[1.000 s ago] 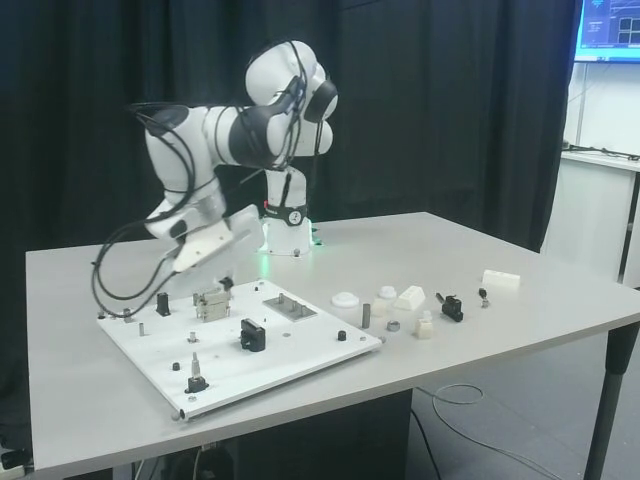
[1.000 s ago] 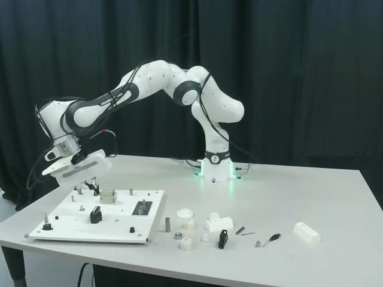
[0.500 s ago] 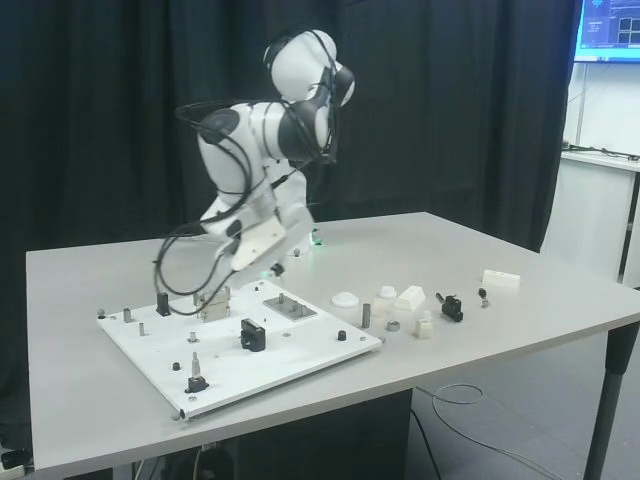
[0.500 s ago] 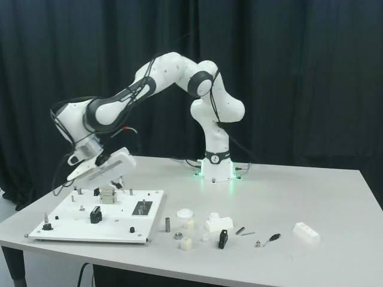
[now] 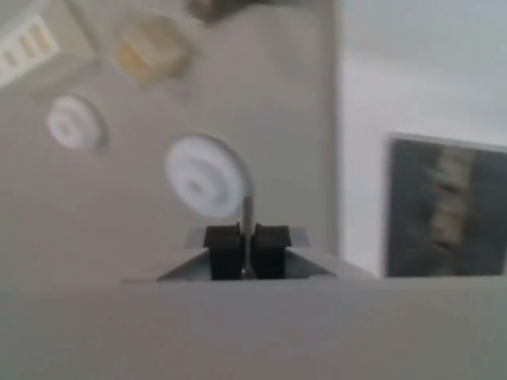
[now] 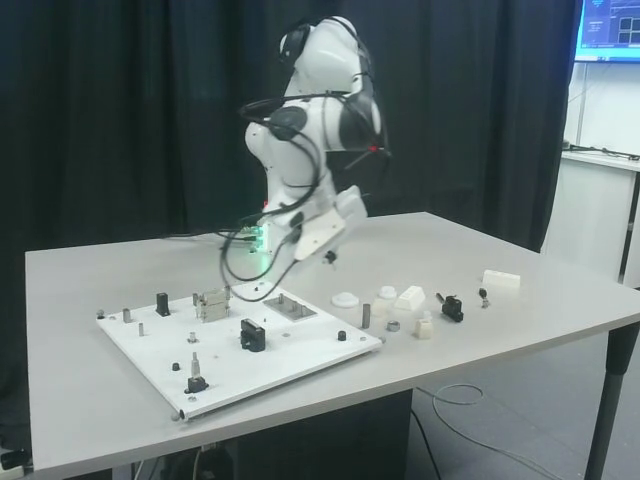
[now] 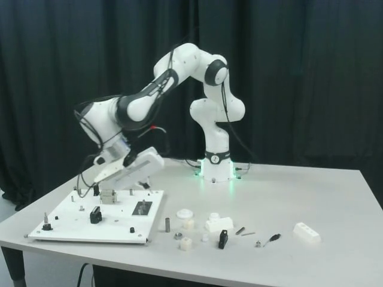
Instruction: Place round peg 1.
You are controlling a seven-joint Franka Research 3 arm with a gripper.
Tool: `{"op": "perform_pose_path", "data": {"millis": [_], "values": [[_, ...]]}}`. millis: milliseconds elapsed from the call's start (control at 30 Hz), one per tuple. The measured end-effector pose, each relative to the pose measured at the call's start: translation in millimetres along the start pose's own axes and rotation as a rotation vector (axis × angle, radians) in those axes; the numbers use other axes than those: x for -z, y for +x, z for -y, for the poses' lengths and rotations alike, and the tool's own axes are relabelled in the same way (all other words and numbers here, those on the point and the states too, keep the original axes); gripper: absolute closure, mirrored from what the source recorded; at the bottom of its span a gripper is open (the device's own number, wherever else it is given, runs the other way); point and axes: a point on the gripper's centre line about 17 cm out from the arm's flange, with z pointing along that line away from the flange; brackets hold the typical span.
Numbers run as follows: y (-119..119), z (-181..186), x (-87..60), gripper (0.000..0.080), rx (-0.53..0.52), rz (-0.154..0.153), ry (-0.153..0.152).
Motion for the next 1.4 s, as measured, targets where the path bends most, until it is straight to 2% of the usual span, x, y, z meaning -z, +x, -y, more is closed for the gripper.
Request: {"op": "perform_pose_path", "data": {"millis": [367, 800, 1133, 1400], "values": [[29.7, 83.3, -36.9, 0.077, -0.02, 0.001, -0.034], [64.5, 182.9, -88.1, 0.077, -0.024, -0.023, -0.096], [85.2, 245.1, -129.8, 0.077, -0.012, -0.051, -0.167], [93.1, 278.8, -159.4, 0.077, 0.0, -0.075, -0.247]]}}
